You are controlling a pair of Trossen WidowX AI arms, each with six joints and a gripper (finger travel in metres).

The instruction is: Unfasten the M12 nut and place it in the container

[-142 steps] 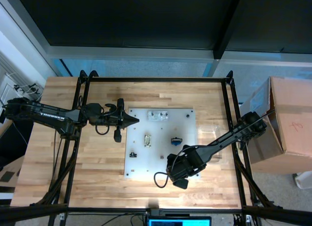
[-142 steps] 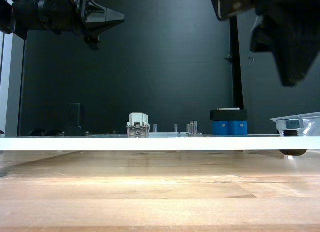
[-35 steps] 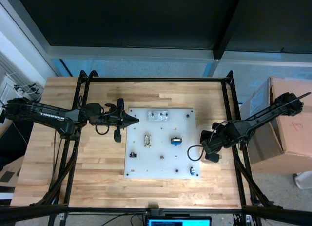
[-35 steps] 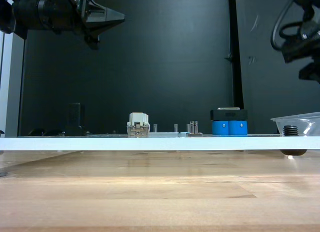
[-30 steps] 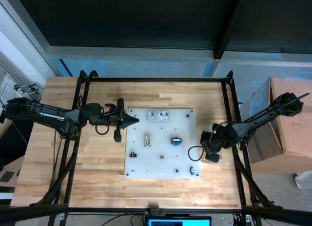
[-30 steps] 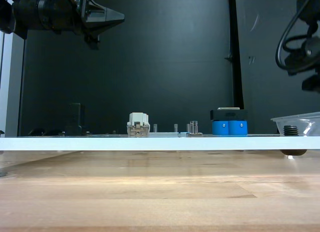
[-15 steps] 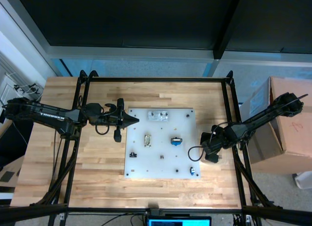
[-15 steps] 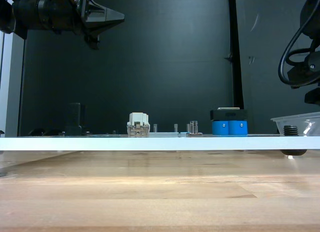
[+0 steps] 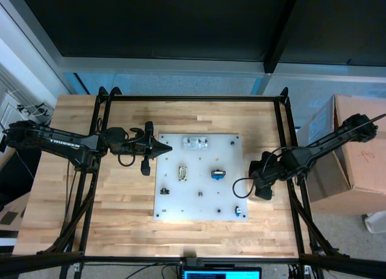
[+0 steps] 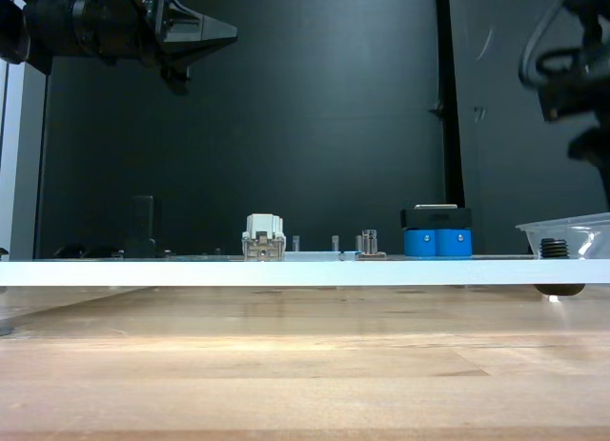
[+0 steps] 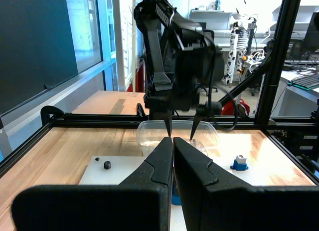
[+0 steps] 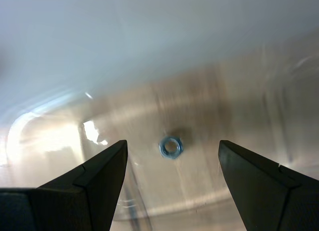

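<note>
Lying free in the container (image 11: 149, 133) near the worktop's (image 9: 120, 231) right edge, the nut (image 12: 171, 146) has left its now-bare stud (image 10: 554, 246). The right gripper (image 11: 182, 127) hangs spread above it; the left gripper (image 9: 164, 148), pressed together, hovers at the board's (image 9: 175, 206) left edge. Placement looks done.

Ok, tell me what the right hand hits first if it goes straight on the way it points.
Most likely the floor of the clear container. The open right hand points down into it, and the silver nut lies free there, about midway in its path. How far off the floor is cannot be told.
</note>
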